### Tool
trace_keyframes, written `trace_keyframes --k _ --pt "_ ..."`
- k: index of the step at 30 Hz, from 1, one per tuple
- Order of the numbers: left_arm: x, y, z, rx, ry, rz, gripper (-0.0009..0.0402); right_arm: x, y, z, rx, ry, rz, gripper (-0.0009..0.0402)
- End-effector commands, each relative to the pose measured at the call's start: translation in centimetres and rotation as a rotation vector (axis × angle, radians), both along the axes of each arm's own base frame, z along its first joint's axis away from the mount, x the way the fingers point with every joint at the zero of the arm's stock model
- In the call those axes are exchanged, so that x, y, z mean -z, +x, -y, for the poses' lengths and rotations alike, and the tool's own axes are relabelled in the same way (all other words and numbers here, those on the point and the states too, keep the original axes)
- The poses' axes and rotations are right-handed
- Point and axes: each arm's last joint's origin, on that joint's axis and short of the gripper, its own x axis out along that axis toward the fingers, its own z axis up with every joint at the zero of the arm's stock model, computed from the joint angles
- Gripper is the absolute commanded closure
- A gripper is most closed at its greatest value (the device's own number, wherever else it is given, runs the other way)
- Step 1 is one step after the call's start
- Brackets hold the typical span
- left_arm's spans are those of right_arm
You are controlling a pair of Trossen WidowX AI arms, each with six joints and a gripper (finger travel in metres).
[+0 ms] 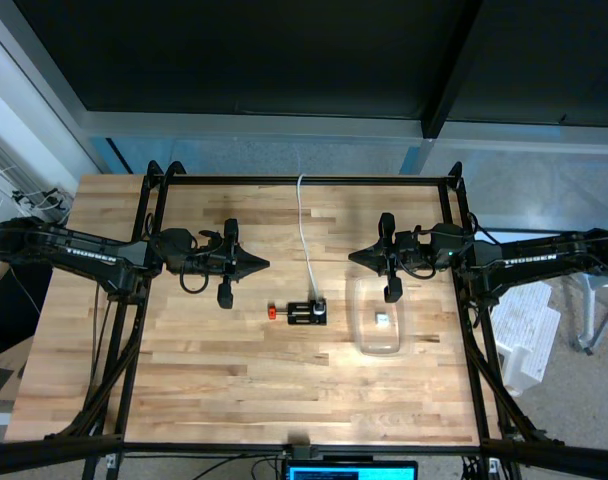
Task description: Remove the power plug from the receptacle and place in the container
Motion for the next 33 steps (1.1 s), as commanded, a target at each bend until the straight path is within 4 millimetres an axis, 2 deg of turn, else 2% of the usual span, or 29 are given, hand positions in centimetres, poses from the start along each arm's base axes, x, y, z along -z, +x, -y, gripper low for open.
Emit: trace_keyframes --k 1,5,14,19,21,24,26,29,33 --pt "0.0 0.0 0.0 0.0 0.0 0.0 0.0393 -0.1 0.0 0.0 0.0 0.003 0.003 0.0393" --pt "0.0 0.0 0.0 0.0 0.0 0.0 0.0393 -0.2 0.1 0.0 -0.008 0.03 -0.027 0.0393" --pt "0.0 0.0 0.0 0.0 0.0 0.0 0.0393 -1.9 0.7 -0.1 -0.006 0.048 -0.289 0.0393" --pt "0.0 0.0 0.0 0.0 0.0 0.0 0.0393 -1.7 0.9 -0.1 -0.007 0.051 -0.361 0.0393" --pt "0.0 0.0 0.0 0.0 0.0 0.0 0.0393 -1.7 1.0 -0.1 -0.008 0.049 -0.339 0.0393" --pt "0.0 0.0 0.0 0.0 0.0 0.0 0.0393 -1.4 0.9 -0.1 -0.013 0.046 -0.146 0.0394" --pt "0.0 0.0 0.0 0.0 0.0 0.0 0.0393 -0.6 0.7 -0.1 -0.013 0.064 -0.059 0.0393" --pt "0.0 0.0 0.0 0.0 0.0 0.0 0.0393 0.8 0.4 -0.1 -0.002 0.082 -0.045 0.0393" --pt "0.0 0.0 0.0 0.0 0.0 0.0 0.0393 0.7 0.4 -0.2 -0.007 0.085 -0.044 0.0393"
